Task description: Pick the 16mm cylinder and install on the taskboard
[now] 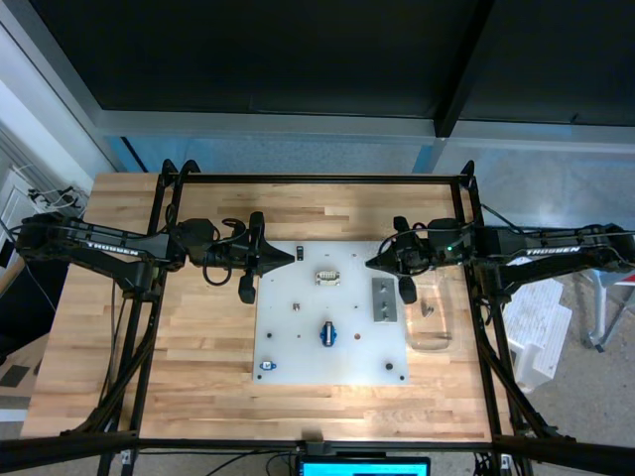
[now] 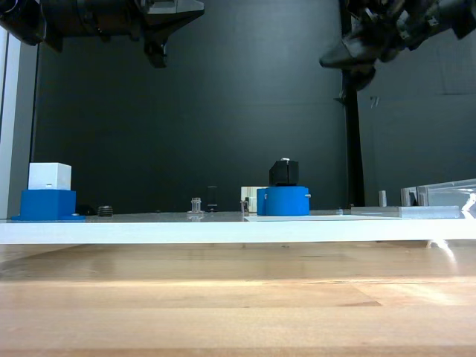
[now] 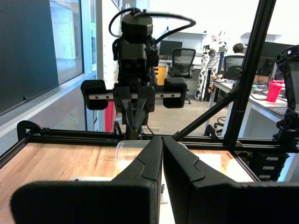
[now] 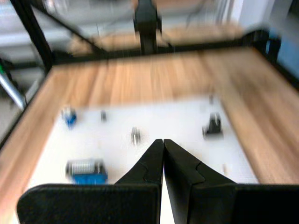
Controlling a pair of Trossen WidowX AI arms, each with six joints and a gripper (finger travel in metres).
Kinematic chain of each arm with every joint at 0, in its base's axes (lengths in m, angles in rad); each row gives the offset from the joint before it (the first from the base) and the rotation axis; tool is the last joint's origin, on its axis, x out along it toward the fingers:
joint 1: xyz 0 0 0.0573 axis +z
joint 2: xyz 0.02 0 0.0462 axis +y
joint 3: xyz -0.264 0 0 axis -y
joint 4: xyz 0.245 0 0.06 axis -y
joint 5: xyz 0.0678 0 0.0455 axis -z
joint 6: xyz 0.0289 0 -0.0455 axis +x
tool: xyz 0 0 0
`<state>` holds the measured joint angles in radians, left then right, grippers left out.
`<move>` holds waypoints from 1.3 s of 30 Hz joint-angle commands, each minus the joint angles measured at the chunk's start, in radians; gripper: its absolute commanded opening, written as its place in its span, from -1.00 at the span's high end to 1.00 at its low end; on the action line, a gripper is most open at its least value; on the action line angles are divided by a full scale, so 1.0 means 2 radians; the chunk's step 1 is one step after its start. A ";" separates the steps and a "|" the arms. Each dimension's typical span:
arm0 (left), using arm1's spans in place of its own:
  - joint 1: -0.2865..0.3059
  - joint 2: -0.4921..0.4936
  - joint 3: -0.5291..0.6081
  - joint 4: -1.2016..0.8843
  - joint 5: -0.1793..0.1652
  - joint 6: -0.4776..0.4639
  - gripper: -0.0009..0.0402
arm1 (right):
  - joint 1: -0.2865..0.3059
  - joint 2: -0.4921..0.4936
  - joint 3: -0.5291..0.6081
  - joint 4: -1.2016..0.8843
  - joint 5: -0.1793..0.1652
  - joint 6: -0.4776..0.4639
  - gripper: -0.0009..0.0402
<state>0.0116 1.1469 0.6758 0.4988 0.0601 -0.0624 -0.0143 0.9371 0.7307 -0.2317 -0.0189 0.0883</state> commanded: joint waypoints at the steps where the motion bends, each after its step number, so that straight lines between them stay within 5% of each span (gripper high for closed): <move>1: 0.000 0.000 0.000 0.000 0.000 0.000 0.96 | 0.000 0.000 0.026 -0.097 0.000 -0.002 0.96; 19: 0.000 0.000 0.000 0.000 0.000 0.000 0.96 | 0.010 0.000 0.064 -0.401 0.011 0.027 0.93; 31: 0.000 0.000 0.000 0.000 0.000 0.000 0.96 | 0.037 0.000 0.064 -0.457 0.014 0.084 0.22; 39: 0.000 0.000 0.000 0.000 0.000 0.000 0.96 | 0.082 0.006 0.051 -0.465 0.028 0.114 0.14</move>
<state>0.0116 1.1465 0.6758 0.4988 0.0601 -0.0628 0.1364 0.9455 0.8379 -1.1603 0.0326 0.3084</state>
